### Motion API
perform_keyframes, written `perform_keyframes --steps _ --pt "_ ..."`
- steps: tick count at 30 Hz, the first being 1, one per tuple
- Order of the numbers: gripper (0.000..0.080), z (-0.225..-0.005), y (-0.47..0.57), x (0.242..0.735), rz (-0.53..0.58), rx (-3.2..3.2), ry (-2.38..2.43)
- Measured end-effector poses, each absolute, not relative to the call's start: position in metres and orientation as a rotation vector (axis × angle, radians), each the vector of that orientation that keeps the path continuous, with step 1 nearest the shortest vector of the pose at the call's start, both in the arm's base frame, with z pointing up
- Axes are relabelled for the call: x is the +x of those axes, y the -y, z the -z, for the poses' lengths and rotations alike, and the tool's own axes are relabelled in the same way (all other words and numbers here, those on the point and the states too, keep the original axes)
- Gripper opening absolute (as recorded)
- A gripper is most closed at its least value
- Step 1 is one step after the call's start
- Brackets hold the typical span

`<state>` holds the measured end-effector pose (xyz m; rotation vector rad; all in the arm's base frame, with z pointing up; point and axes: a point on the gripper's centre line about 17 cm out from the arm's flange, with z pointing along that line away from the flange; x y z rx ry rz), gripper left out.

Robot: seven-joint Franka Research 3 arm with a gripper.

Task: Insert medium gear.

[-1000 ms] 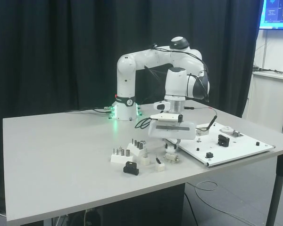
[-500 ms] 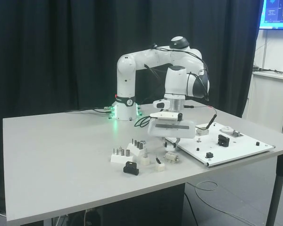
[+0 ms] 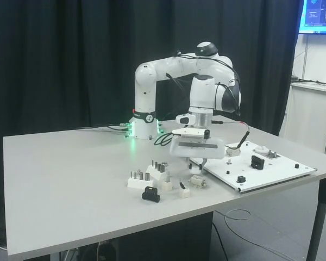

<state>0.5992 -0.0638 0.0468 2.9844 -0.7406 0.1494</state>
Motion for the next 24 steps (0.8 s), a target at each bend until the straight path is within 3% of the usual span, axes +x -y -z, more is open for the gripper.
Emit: perform_keyframes --steps 24 --pt "0.0281 -0.062 0.057 0.607 -0.177 2.991 0.746"
